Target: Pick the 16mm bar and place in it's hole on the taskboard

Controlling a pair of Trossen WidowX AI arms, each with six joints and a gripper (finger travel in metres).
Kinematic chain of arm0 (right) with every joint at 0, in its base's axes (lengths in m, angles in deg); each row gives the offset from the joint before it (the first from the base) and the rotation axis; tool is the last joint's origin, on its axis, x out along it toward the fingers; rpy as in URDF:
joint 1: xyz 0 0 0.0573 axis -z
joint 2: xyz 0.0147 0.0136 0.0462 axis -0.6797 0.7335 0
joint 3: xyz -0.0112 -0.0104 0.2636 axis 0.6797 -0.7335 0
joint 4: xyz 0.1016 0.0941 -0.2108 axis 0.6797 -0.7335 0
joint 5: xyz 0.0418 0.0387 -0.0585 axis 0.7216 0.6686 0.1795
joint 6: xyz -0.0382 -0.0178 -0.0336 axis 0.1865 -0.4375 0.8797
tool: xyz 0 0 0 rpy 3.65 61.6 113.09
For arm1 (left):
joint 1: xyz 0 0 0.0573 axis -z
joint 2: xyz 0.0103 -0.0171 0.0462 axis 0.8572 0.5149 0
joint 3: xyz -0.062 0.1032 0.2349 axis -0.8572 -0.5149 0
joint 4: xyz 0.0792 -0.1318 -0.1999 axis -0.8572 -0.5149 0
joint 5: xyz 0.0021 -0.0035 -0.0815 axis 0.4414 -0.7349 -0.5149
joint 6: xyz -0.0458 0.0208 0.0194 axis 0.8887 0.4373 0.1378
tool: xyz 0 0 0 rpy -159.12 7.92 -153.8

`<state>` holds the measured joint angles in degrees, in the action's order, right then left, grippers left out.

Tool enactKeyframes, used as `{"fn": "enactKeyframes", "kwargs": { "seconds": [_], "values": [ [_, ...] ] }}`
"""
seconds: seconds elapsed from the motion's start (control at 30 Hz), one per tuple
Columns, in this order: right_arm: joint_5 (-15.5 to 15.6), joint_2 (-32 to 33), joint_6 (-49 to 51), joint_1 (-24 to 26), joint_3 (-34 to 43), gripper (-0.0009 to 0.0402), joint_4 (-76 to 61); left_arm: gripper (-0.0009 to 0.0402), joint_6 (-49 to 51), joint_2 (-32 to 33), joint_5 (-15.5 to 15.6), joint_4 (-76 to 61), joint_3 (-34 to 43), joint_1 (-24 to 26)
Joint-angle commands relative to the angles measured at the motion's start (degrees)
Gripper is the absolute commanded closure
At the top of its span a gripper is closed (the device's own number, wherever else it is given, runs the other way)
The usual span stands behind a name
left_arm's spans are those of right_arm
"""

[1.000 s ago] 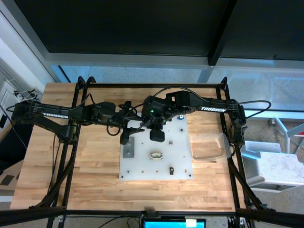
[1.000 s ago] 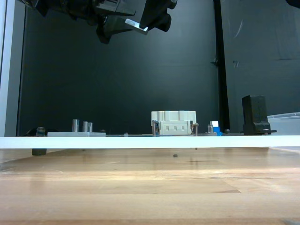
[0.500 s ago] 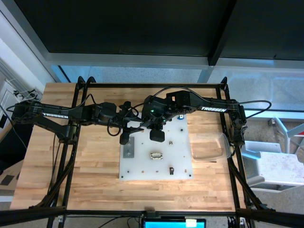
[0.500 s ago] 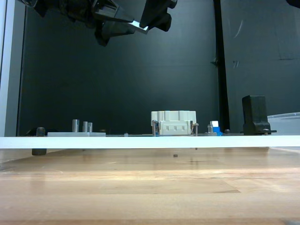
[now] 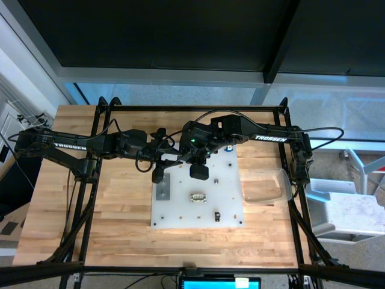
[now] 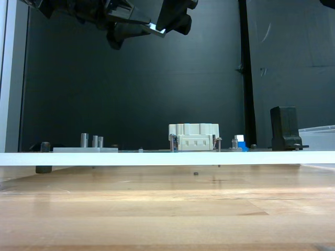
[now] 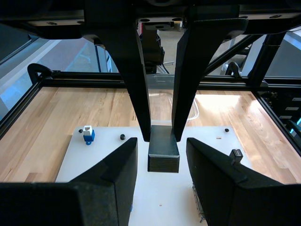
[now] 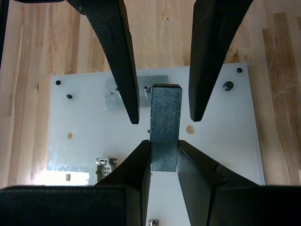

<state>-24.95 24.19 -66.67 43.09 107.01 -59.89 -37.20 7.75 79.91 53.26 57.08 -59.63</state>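
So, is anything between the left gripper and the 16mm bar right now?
Nothing visible. The left gripper is open astride the 16mm bar's free end, not touching it. The right gripper is shut on its other end. Both are high above the taskboard.

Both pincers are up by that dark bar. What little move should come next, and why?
Probably the left pincer should close on the 16mm bar. The right pincer is shut on one end, holding it high above the taskboard. The left pincer's fingers stand open on either side of the other end, not touching it.
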Motion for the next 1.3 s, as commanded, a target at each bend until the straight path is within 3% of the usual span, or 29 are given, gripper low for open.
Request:
{"fn": "enactKeyframes", "kwargs": {
  "seconds": [0.03, 0.33, 0.47, 0.63, 0.73, 0.9, 1.07, 1.3],
  "values": [
    [0.00, -0.02, -0.02, -0.02, 0.00, 0.0384, -0.02, 0.0272, 0.07, 0.00, -0.17, 0.04, 0.00, -0.02],
    [0.00, -0.02, -0.09, -0.02, 0.00, 0.0383, 0.02, 0.0350, 0.09, 0.00, -0.17, 0.07, 0.00, -0.02],
    [0.02, -0.09, -0.28, -0.02, 0.00, 0.0364, 0.04, 0.0376, 0.07, 0.00, -0.20, 0.15, 0.00, -0.02],
    [0.44, -0.20, -0.04, -0.02, 0.00, 0.0298, 0.24, 0.0386, 0.07, 0.00, -0.17, 0.24, 0.00, -0.02],
    [3.19, -0.61, 0.31, -0.04, -0.02, 0.0243, -1.07, 0.0384, 0.07, 0.00, -0.20, 0.66, 0.00, -0.02],
    [1.79, -2.80, 0.20, -0.07, -1.38, 0.0169, -2.97, 0.0378, 0.02, 0.00, -0.20, 0.76, 0.00, -0.02],
    [-0.42, -8.09, -0.07, -0.17, -7.82, 0.0143, 2.38, 0.0379, -0.04, 0.00, -0.15, 2.34, 0.00, -0.04],
    [-4.20, -20.57, -0.52, -0.33, -26.67, 0.0155, 23.54, 0.0379, -0.02, -0.02, 0.50, 3.06, 0.00, -0.07]
  ]
}}
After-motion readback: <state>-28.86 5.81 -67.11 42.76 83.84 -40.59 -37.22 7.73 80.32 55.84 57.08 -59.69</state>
